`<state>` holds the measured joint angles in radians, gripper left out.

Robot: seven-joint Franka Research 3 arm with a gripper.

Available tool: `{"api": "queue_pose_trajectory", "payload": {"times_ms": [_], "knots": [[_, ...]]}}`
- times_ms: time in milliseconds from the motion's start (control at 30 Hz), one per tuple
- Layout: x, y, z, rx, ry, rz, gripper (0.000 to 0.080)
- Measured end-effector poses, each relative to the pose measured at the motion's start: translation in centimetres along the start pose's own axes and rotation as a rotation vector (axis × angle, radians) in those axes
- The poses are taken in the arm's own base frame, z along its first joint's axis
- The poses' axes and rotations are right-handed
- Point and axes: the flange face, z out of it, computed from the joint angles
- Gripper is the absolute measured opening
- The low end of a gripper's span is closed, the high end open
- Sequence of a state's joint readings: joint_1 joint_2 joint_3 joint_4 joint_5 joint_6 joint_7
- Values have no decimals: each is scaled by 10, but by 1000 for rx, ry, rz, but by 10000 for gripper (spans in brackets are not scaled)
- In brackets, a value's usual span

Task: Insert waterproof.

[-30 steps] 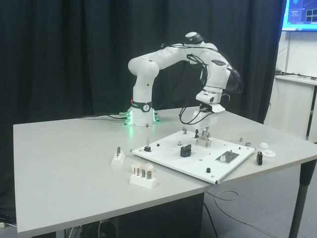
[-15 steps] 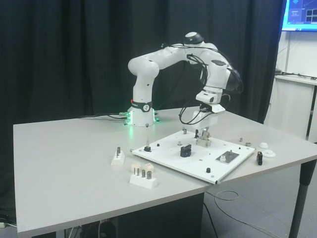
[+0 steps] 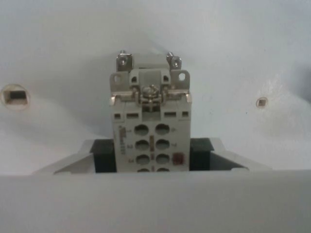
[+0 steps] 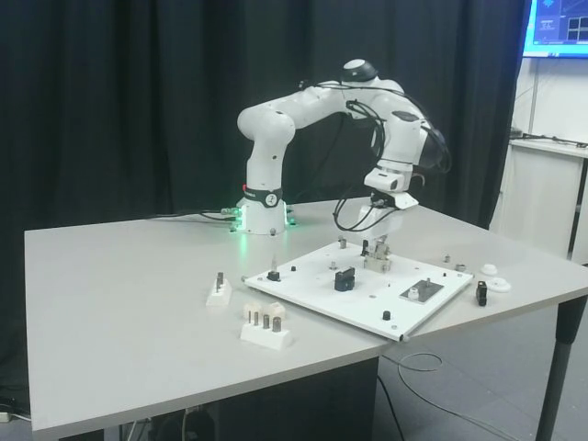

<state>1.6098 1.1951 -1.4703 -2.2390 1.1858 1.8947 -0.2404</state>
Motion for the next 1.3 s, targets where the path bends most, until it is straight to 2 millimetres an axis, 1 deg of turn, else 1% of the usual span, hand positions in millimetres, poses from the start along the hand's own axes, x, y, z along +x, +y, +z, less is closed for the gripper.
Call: {"api": "queue_pose_trajectory", "payload": {"times_ms": [1300], "knots": [[-1,2,0,17,-3,11,310]]}}
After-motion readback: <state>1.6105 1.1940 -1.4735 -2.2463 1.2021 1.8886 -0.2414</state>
